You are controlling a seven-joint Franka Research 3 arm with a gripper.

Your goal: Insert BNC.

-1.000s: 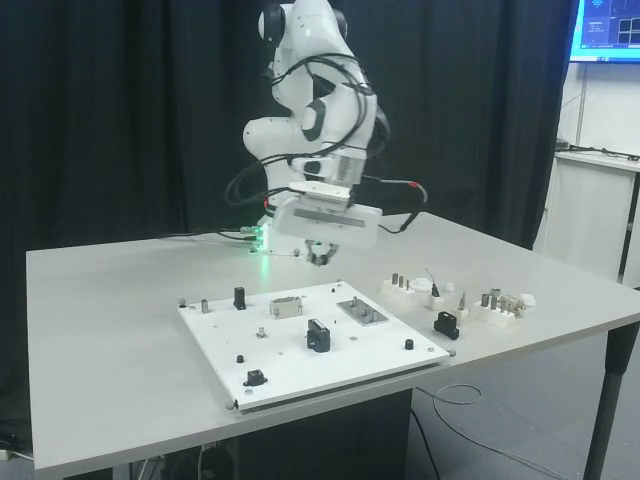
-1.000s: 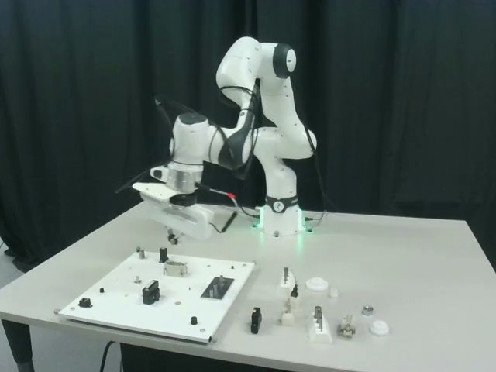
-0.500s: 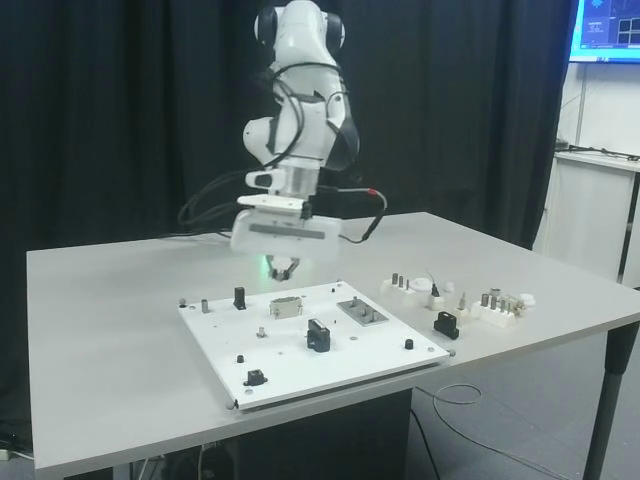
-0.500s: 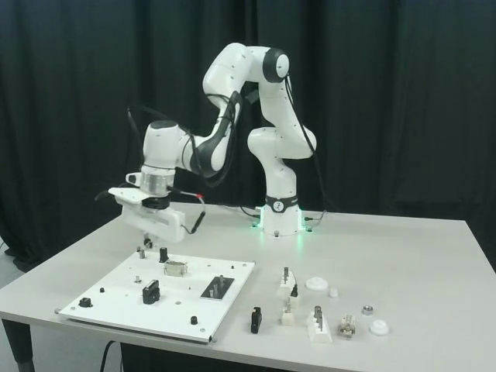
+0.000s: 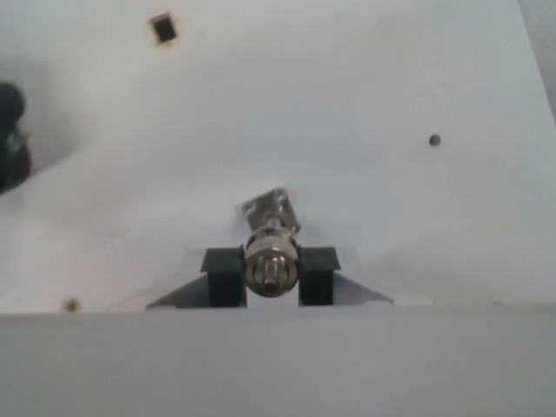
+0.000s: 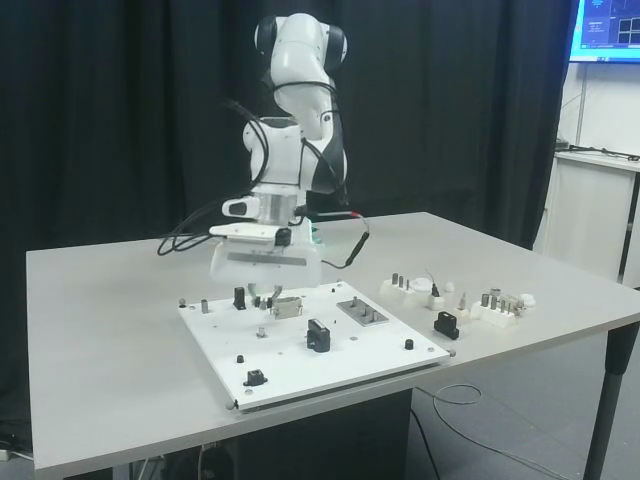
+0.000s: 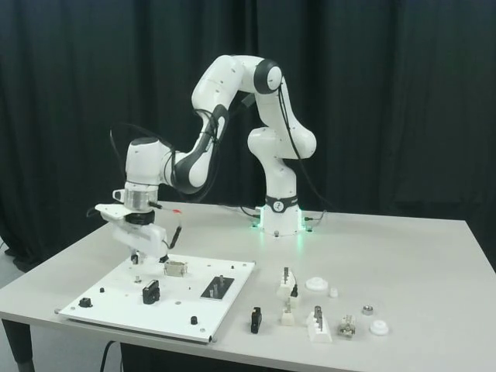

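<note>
Fingers [image 5: 271,276] clamped on BNC plug [image 5: 271,261] over white board [image 5: 365,191]; I fear misalignment jamming it at socket.

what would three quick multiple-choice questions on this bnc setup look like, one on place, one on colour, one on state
1. Where is the gripper?
A. over the white board
B. over the loose parts on the table
C. beside the arm's base

2. What colour is the board?
A. black
B. green
C. white

3. What is between the fingers?
A. nothing
B. a metal connector
C. a cable

Answers: 1 A, both room views show it low over the board's far side. 2 C, it lies white on the grey table. 3 B, the wrist view shows the connector held between both black fingers.
</note>
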